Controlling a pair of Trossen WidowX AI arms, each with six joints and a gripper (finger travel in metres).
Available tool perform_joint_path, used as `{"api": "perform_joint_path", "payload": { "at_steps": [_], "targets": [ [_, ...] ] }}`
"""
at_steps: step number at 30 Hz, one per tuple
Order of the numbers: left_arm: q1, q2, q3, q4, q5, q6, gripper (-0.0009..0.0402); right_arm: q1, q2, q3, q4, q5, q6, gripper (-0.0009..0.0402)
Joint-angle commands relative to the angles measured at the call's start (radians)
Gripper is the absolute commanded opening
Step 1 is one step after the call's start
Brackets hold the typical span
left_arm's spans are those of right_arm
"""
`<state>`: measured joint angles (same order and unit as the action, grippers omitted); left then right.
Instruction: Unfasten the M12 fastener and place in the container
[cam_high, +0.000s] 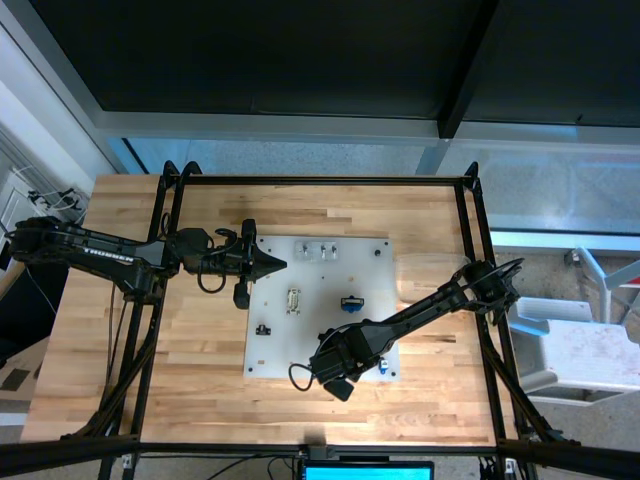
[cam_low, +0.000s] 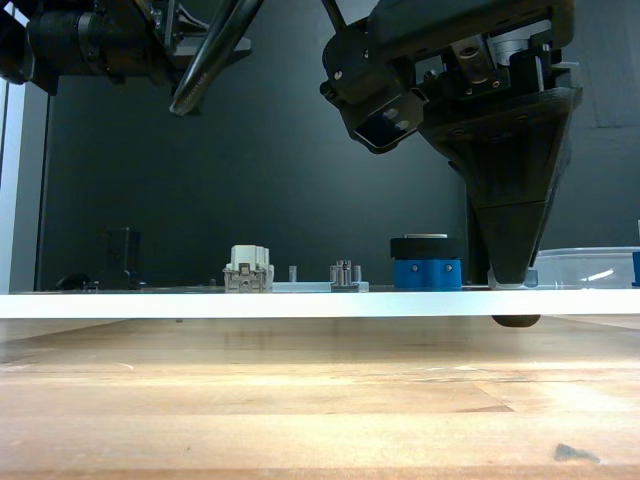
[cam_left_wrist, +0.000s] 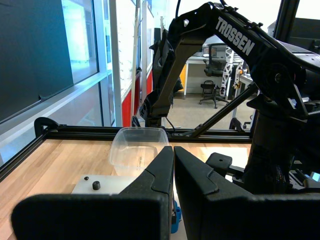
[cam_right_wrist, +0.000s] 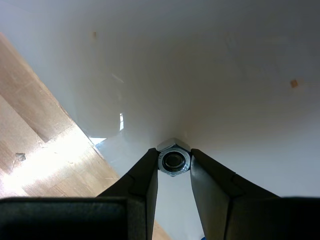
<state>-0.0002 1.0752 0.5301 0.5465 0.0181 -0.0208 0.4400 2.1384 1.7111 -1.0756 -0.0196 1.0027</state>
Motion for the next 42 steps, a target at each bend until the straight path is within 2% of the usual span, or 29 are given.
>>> {"api": "perform_joint_path", "payload": {
  "at_steps": [1, 10, 21, 38, 42],
  "targets": [
    [0.000, 0.000, 0.000, 0.000, 0.000, 0.000, 0.0000, 0.000, 0.001, 0.000, 0.003, 0.000, -0.057, 0.0025],
    [0.000, 0.000, 0.000, 0.000, 0.000, 0.000, 0.0000, 0.000, 0.001, 0.000, 0.004, 0.001, -0.437, 0.0025],
    [0.000, 0.000, 0.000, 0.000, 0.000, 0.000, 0.0000, 0.000, -0.001, 0.000, -0.016, 0.000, -1.071, 0.0025],
    [0.000, 0.000, 0.000, 0.000, 0.000, 0.000, 0.0000, 0.000, -0.005, 0.000, -0.043, 0.001, -1.779, 0.0025],
    [0.000, 0.000, 0.000, 0.000, 0.000, 0.000, 0.0000, 0.000, -0.005, 0.000, -0.042, 0.001, -1.852, 0.0025]
  ]
}}
